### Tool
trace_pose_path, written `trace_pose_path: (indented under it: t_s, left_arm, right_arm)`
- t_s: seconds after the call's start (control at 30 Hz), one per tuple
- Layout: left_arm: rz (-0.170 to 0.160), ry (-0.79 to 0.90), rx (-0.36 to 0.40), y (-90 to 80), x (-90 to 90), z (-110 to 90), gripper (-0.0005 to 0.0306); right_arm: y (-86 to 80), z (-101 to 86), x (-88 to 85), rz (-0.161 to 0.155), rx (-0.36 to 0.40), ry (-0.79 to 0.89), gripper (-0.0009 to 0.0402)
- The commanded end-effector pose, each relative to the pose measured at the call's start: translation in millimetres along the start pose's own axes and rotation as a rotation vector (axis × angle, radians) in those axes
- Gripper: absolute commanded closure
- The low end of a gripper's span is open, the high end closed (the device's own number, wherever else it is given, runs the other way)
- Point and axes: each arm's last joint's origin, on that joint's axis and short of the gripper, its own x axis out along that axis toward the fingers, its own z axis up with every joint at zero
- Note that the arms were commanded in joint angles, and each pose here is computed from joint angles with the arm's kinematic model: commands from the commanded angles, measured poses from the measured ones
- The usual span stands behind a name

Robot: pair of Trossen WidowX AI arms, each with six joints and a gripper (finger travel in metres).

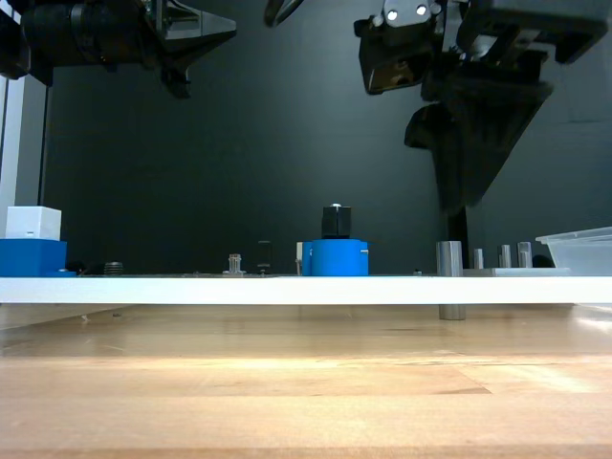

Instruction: Pick the 16mm cylinder and place it in the taskboard

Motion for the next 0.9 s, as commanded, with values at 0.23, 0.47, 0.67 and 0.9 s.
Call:
trace_pose_path:
  t_s: [0.23, 0.47, 0.67, 0.9]
  left_arm:
    - [0.0, 0.0, 0.0, 0.1, 0.1, 0.1, 0.03]
    - [0.0, 0.0, 0.0, 0.1, 0.1, 0.1, 0.03]
    - [0.0, 0.0, 0.0, 0.0, 0.1, 0.1, 0.03]
    - [0.0, 0.0, 0.0, 0.1, 0.1, 0.1, 0.03]
  right_arm:
    - [-3.9, -4.7, -17.9, 0.005, -0.002, -0.016, 0.0233]
    - [-3.7, -4.7, -18.1, 0.008, -0.002, -0.017, 0.0233]
    - [-3.5, -4.4, -18.1, 0.009, -0.002, -0.02, 0.0231]
    - [-3.4, -4.3, -18.1, 0.009, -0.001, -0.021, 0.0233]
